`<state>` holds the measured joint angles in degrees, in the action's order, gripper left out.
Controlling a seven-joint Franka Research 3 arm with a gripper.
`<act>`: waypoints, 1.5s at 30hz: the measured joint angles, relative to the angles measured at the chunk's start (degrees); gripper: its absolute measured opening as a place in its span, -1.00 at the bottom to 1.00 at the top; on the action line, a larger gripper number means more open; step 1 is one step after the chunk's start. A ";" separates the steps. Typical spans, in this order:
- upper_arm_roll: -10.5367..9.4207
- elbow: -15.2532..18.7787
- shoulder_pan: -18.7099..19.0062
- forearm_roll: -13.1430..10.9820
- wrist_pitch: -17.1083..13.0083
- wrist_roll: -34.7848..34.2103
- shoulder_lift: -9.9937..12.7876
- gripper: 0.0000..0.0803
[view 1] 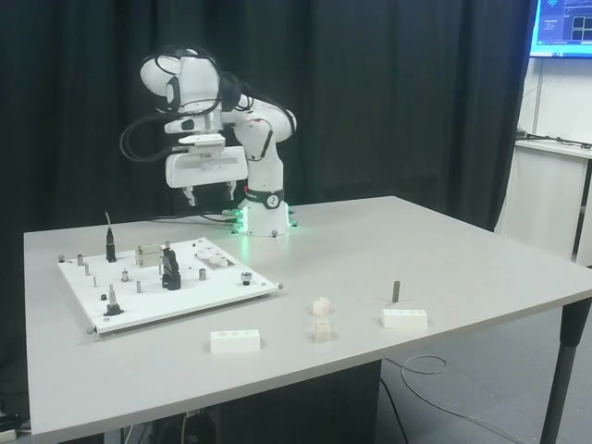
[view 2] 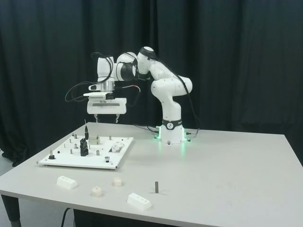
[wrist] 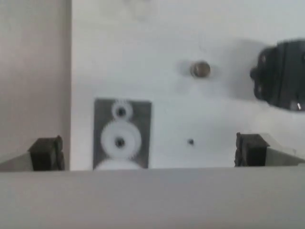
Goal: Pick square peg 3.
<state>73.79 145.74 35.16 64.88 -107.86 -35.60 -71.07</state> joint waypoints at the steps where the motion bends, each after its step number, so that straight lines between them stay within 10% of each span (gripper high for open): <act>1: 0.13 -0.06 0.91 0.27 -0.18 -0.91 0.05 0.99; 45: 8.21 -3.53 41.21 8.52 -0.73 -47.60 1.17 0.99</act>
<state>82.01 142.21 76.38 73.39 -108.59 -83.20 -69.90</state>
